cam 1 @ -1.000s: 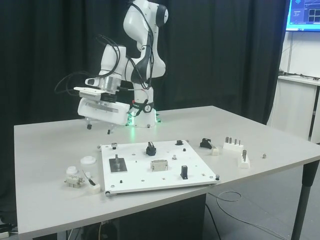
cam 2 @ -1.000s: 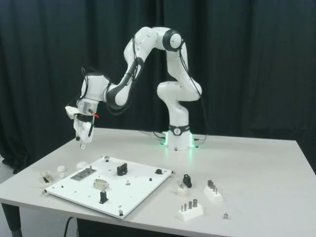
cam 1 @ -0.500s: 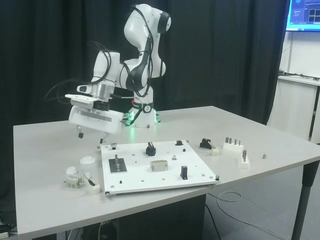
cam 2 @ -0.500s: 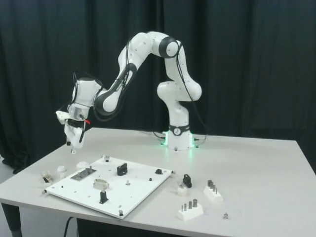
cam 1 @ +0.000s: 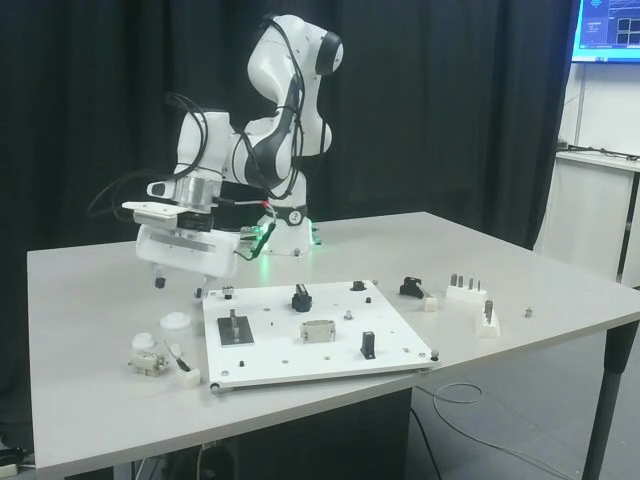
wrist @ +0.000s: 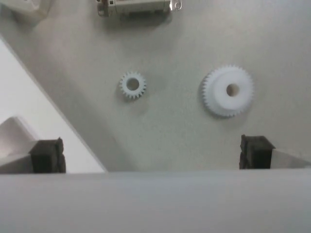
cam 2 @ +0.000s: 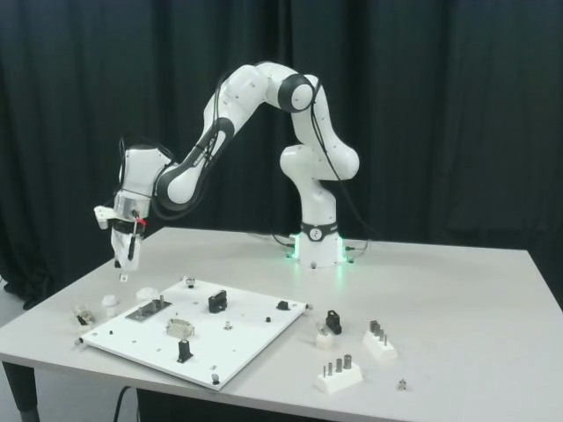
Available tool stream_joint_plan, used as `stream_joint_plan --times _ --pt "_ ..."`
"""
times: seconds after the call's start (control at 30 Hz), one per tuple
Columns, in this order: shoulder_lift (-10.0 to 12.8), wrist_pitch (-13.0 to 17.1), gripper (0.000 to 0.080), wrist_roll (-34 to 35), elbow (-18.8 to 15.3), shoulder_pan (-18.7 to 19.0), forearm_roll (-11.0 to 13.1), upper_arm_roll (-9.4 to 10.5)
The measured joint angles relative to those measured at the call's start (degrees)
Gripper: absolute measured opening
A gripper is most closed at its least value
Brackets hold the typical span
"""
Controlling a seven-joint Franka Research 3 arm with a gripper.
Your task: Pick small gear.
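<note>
— Where does the small gear (wrist: 132,85) sit?
— Left of centre in the wrist view, flat on the grey tabletop (wrist: 180,121), well apart from the large gear (wrist: 228,91) to its right.
— And the tool (wrist: 150,154)?
— Spread wide and empty, black fingertips (wrist: 47,155) low in that frame. In the first room view it hangs at mid-left, above the tabletop, beyond the white board (cam 1: 310,335).

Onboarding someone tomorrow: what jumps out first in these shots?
The white arm, arched over from its green-lit base at the table's far edge, with its open hand hanging above the table. Below the hand, the small gear and a big gear lie apart on the grey table, beside the white board of parts.
</note>
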Motion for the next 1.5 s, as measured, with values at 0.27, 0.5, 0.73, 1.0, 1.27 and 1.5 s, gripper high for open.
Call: stream_joint_plan --times 0.27,0.5,0.73,1.0,1.27,1.5 --pt "1.8 -2.0 0.08 0.0 2.6 -1.4 3.0 0.85" --pt "4.2 -5.1 0.08 0.2 6.1 -2.4 6.9 0.9" --pt "7.3 -8.5 0.08 1.1 10.6 -3.7 9.4 0.91" --pt "11.2 -12.8 0.08 4.2 15.7 -4.9 9.8 0.92" --pt "13.9 -17.2 0.08 7.4 19.0 -5.7 9.8 0.91" --pt "15.1 -18.7 0.08 9.5 20.0 -6.1 9.8 0.92"
